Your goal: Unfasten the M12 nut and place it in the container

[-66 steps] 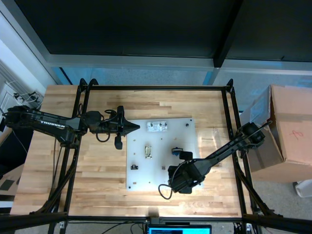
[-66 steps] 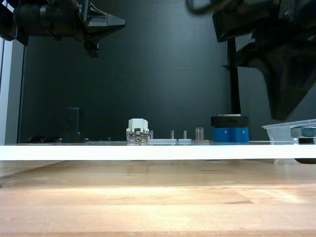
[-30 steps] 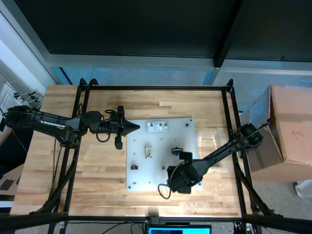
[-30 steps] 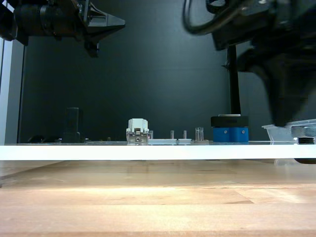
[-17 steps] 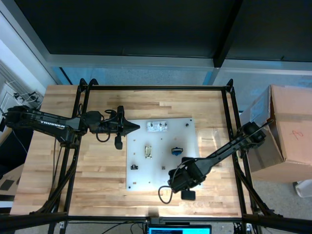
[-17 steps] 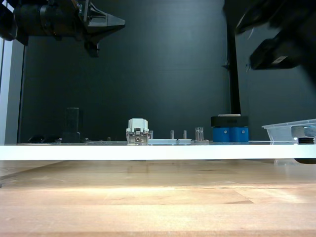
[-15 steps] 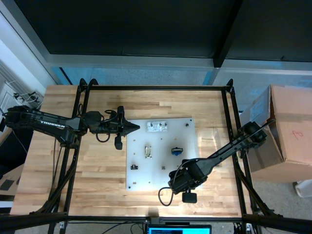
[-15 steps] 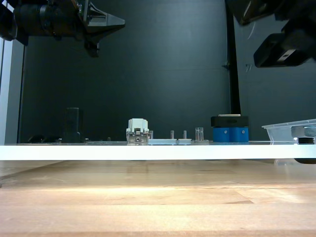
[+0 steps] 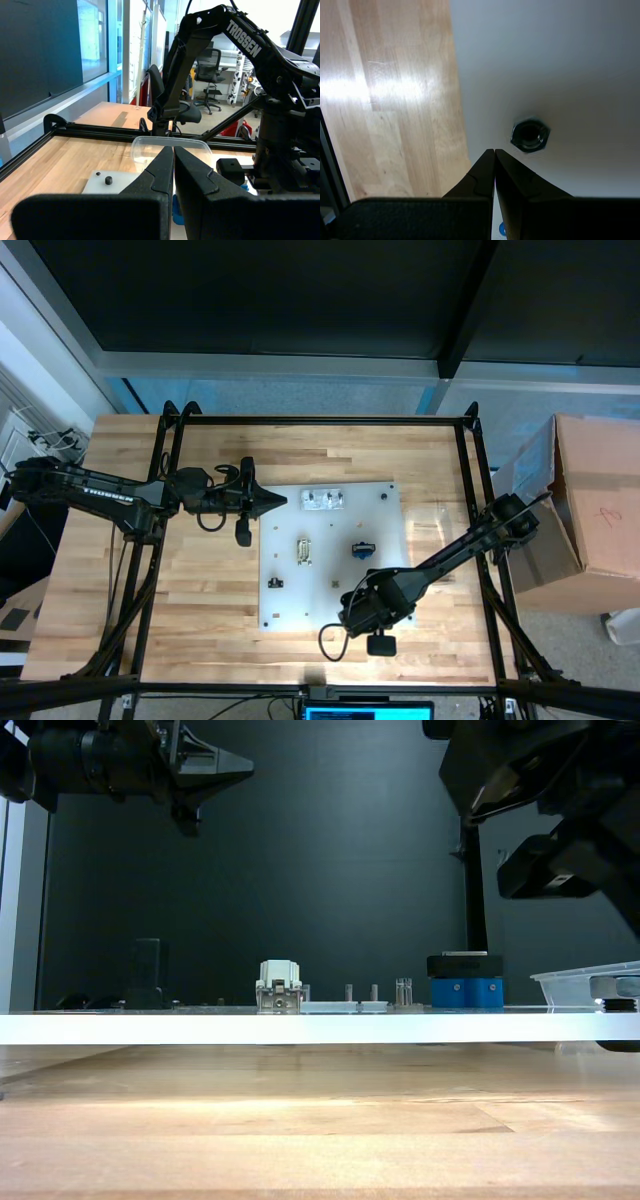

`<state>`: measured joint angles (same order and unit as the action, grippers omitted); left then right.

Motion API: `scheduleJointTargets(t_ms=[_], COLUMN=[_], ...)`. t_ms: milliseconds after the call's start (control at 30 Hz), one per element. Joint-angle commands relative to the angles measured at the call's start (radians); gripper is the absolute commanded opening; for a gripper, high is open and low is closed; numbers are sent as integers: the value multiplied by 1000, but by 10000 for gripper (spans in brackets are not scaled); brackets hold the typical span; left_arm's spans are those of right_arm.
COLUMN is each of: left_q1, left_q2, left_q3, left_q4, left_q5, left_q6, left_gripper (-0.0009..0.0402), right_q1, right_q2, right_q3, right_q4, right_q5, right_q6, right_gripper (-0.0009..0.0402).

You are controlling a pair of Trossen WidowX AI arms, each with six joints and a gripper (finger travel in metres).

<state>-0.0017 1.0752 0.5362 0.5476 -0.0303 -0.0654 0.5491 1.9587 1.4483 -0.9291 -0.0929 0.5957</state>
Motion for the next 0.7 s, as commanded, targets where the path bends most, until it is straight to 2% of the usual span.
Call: scheduleJointTargets(t_ms=[33,133,200,233,367,433,600,667,700], left_q1=[0,0,0,0,0,0,0,0,0], left_q2=[0,0,0,0,0,0,0,0,0], left_q3=[0,0,0,0,0,0,0,0,0], left_q4=[0,0,0,0,0,1,0,1,1], left_q5=[0,0,0,0,0,0,0,0,0], left_q6=[0,0,0,0,0,0,0,0,0], left_gripper=[0,0,0,0,0,0,0,0,0], right_q1=[0,0,0,-2,-2,-2,-2,-2,-3], right_q2=[-4,-20,-28,-29,-35,-35,-35,-35,-37], right_q3=[0,0,3,5,11,16,37,53,62], right_q4=[-17,-92,-134,-142,-148,-149,-151,-151,-152], right_q5=[59,287,345,357,347,319,223,172,165], right_q6=[-17,18,18,19,30,30,68,127,181], right_gripper=[0,0,0,0,0,0,0,0,0])
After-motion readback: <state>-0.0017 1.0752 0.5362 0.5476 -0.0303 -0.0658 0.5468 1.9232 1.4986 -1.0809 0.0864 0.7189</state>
